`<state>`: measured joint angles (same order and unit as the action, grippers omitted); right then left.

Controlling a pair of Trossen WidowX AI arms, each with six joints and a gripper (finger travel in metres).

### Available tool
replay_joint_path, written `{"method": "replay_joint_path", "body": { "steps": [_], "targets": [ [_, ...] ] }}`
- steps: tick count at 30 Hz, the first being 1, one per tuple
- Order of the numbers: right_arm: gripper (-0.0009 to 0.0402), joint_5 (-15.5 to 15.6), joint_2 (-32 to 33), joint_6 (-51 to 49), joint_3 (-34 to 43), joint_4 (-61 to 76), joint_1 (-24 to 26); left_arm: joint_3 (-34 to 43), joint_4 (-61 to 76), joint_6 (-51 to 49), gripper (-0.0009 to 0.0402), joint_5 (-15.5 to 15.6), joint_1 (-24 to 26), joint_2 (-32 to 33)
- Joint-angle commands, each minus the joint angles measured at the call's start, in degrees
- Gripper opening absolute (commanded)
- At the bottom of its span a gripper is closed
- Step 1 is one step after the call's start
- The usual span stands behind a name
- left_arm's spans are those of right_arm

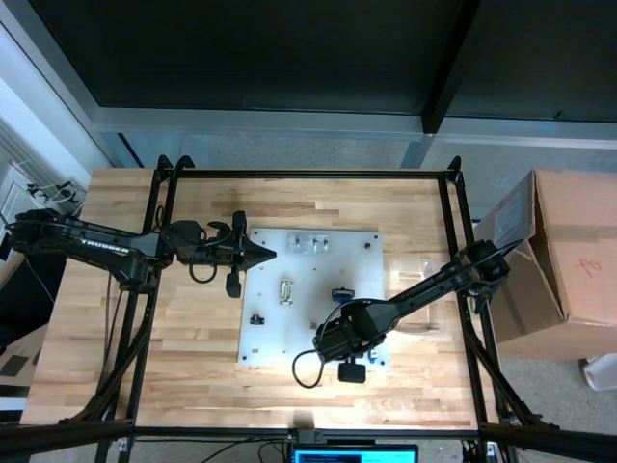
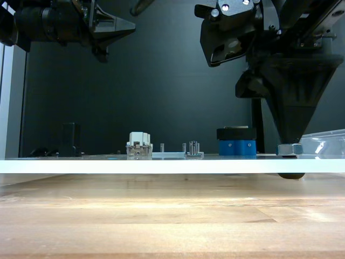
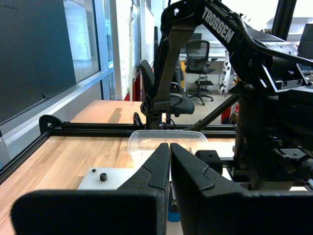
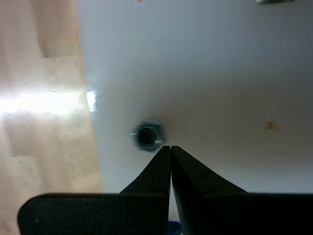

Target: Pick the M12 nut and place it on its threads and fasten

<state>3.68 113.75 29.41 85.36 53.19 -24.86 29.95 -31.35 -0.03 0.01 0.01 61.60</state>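
A wooden table (image 1: 193,328) with a black frame carries the white board (image 1: 299,318). A cardboard box (image 1: 564,260) stands off the right edge.

From above, the left gripper (image 1: 270,255) hangs over the board's far left edge and points right, its jaws together. The right gripper (image 1: 349,349) is over the board's near right part and points down. Its body hides the M12 nut, so this view cannot tell where the nut lies. The clear tray (image 1: 419,270) rests just right of the board.

At table height, the right gripper's fingers taper to a single point just above the M12 nut (image 2: 289,149). The nut sits low against the board near its right end, with no ribs showing under it. A blue block (image 2: 236,147) stands to its left, and the left gripper is high at the far left.

From the left wrist, the left gripper's fingers (image 3: 156,166) are pressed together with nothing between them. The tray and the right arm lie beyond.

From the right wrist, the right gripper's fingers (image 4: 156,171) are closed on each other. The nut lies just beyond the tips and slightly to one side, outside the jaws. It sits flat on its stud near the board's edge, its centre filled dark.
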Motion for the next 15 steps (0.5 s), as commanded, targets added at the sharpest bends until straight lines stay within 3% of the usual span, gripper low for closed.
{"method": "replay_joint_path", "body": {
  "steps": [1, 2, 4, 11, 13, 15],
  "targets": [
    [0.0, 13.3, 0.1, -3.9, -0.6, -1.6, 0.1, 0.0, 0.0, 0.0, 0.0, 0.0, 0.0, 0.0],
    [0.0, 15.2, 0.1, -4.4, -0.6, -1.2, 0.0, 0.0, 0.0, 0.0, 0.0, 0.0, 0.0, 0.0],
    [0.0, 14.6, -0.1, -4.6, -0.6, -0.2, 0.0, 0.0, 0.0, 0.0, 0.0, 0.0, 0.0, 0.0],
    [0.0, -5.4, -0.5, 0.0, 0.3, 3.1, 0.0, 0.0, 0.0, 0.0, 0.0, 0.0, 0.0, 0.0],
    [0.0, -7.4, -0.5, 2.4, 0.3, 2.8, 0.0, 0.0, 0.0, 0.0, 0.0, 0.0, 0.0, 0.0],
    [0.0, -6.4, -0.1, 2.7, 0.2, 1.3, 0.0, 0.0, 0.0, 0.0, 0.0, 0.0, 0.0, 0.0]
  ]
}}
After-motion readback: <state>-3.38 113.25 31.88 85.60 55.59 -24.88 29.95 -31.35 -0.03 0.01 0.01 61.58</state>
